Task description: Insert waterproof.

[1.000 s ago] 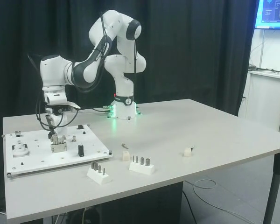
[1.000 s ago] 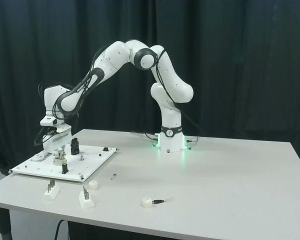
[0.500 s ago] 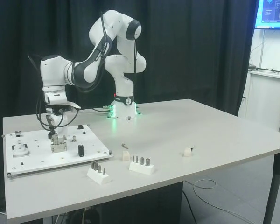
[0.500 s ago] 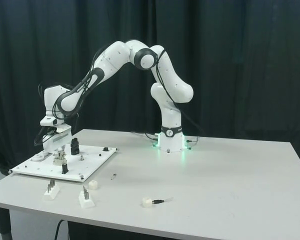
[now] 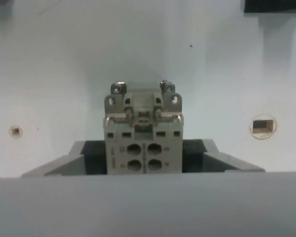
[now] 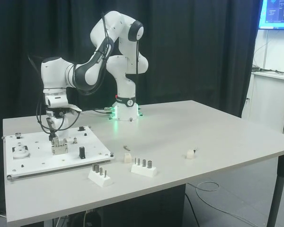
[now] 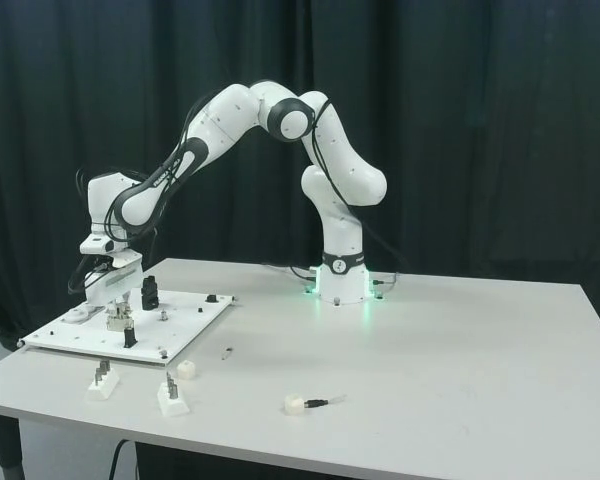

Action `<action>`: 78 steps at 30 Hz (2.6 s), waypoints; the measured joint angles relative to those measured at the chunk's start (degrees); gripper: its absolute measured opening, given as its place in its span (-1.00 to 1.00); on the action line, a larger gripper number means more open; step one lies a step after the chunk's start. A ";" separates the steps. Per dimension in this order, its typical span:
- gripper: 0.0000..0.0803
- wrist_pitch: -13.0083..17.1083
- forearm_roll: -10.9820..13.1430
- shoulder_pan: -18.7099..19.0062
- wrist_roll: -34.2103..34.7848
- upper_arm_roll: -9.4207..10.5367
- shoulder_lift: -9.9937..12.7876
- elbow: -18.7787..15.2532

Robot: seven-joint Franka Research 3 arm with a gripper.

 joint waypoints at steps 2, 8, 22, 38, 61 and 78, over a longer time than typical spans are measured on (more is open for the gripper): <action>-0.22 -0.01 0.00 0.00 0.00 0.00 0.00 0.01; -0.22 -0.15 0.00 0.01 0.00 -0.04 -0.01 0.07; 0.22 -0.57 0.00 0.26 1.33 -0.04 0.00 0.09; 0.98 -1.58 0.00 0.65 3.66 -0.23 -0.76 1.10; 0.99 -1.98 -0.10 1.20 4.92 -0.29 -2.67 2.28; 0.99 -0.61 -0.07 1.44 5.27 -0.16 -1.30 2.43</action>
